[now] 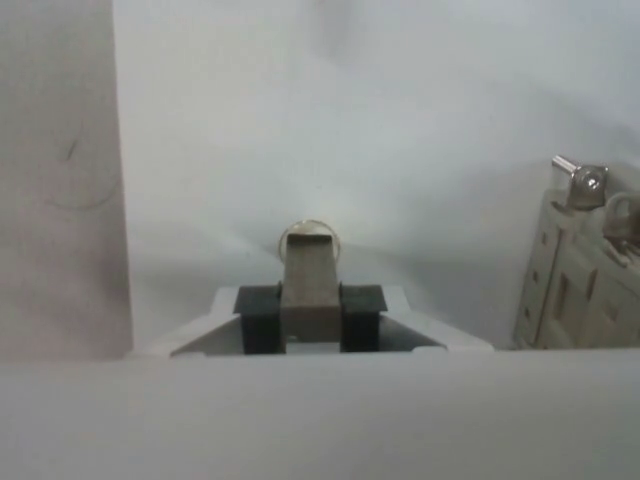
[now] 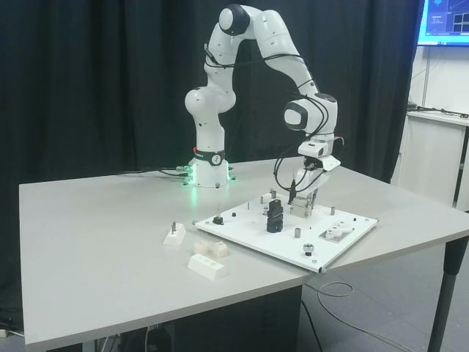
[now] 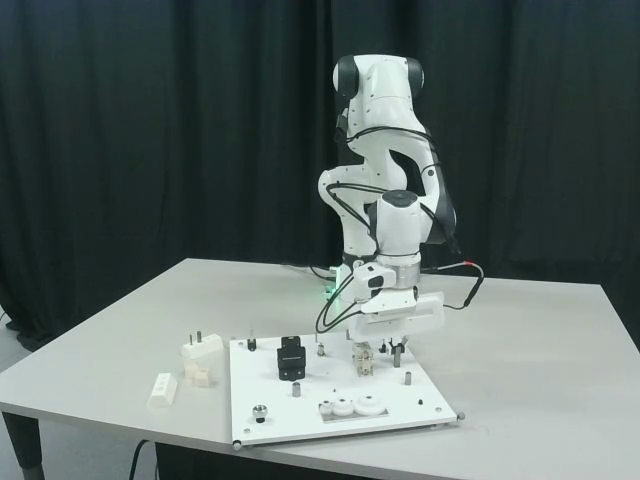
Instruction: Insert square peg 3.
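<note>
In the wrist view, a grey metal square peg (image 1: 308, 275) is clamped between the black pads (image 1: 259, 318) of my gripper (image 1: 310, 318), which is shut on it. The peg's tip hangs over the white board (image 1: 380, 150), with a small round shape just behind it. In both room views the gripper (image 2: 302, 193) (image 3: 373, 350) points straight down, low over the white board (image 2: 249, 238) (image 3: 300, 415). It is just above a small white block (image 2: 302, 209) (image 3: 366, 366). The peg itself is too small to make out in the room views.
A white fixture (image 1: 580, 290) with a metal piece (image 1: 581, 182) stands beside the gripper. On the board are a black block (image 2: 274, 216) (image 3: 291, 358), white gears (image 2: 333, 232) (image 3: 350, 406) and short pins. White blocks (image 2: 207, 265) (image 3: 163, 389) lie on the grey table off the board.
</note>
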You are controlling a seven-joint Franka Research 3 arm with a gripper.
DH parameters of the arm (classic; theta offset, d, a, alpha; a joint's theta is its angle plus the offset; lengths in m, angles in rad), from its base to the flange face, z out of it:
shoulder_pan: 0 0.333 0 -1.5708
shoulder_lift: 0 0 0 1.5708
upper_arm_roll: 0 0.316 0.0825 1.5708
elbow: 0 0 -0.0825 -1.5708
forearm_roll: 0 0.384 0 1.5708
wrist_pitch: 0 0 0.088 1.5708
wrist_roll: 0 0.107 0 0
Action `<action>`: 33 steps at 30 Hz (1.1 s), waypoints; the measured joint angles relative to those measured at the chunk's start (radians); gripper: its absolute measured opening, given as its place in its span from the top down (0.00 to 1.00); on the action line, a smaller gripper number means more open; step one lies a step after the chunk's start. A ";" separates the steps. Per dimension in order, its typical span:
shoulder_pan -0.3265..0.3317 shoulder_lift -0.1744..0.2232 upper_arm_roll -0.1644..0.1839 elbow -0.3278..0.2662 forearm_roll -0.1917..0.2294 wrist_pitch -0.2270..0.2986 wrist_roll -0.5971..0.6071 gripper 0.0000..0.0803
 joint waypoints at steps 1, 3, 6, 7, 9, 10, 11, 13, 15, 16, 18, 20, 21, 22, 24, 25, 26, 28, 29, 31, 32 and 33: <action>0.000 0.000 0.000 0.000 0.000 0.000 0.000 0.86; 0.000 0.000 0.001 0.000 0.000 0.000 0.000 0.86; 0.000 0.000 0.001 0.000 0.000 0.000 0.000 0.86; 0.000 0.000 0.001 0.000 0.000 0.000 0.000 0.86; 0.000 0.000 0.001 -0.001 0.000 0.000 -0.002 0.86; 0.000 0.000 0.001 -0.001 0.000 0.000 -0.007 0.86; 0.000 0.000 0.001 -0.001 0.000 0.000 -0.013 0.86; 0.000 0.000 0.001 -0.001 0.000 0.000 -0.021 0.86; 0.000 0.000 0.001 -0.001 0.000 0.000 -0.022 0.86; 0.000 0.000 0.001 -0.001 0.000 0.000 -0.022 0.86; 0.000 -0.001 0.001 -0.002 0.000 0.000 -0.022 0.86; -0.001 -0.001 0.001 -0.002 0.000 0.000 -0.022 0.86; -0.001 -0.001 0.001 -0.002 0.000 0.000 -0.021 0.86; -0.001 -0.002 0.001 -0.003 0.000 0.000 -0.020 0.86; -0.001 -0.002 0.001 -0.003 0.000 0.000 -0.017 0.86; -0.002 -0.003 0.001 -0.004 0.000 0.000 -0.013 0.86; -0.002 -0.003 0.001 -0.005 0.000 0.000 -0.009 0.86; -0.002 -0.004 0.001 -0.006 0.001 0.000 0.001 0.86; -0.002 -0.005 0.001 -0.007 0.001 0.000 0.006 0.86; -0.003 -0.006 0.001 -0.008 0.003 0.000 0.014 0.86; -0.003 -0.007 0.001 -0.009 0.003 0.000 0.019 0.86; -0.003 -0.007 0.001 -0.010 0.004 0.000 0.024 0.86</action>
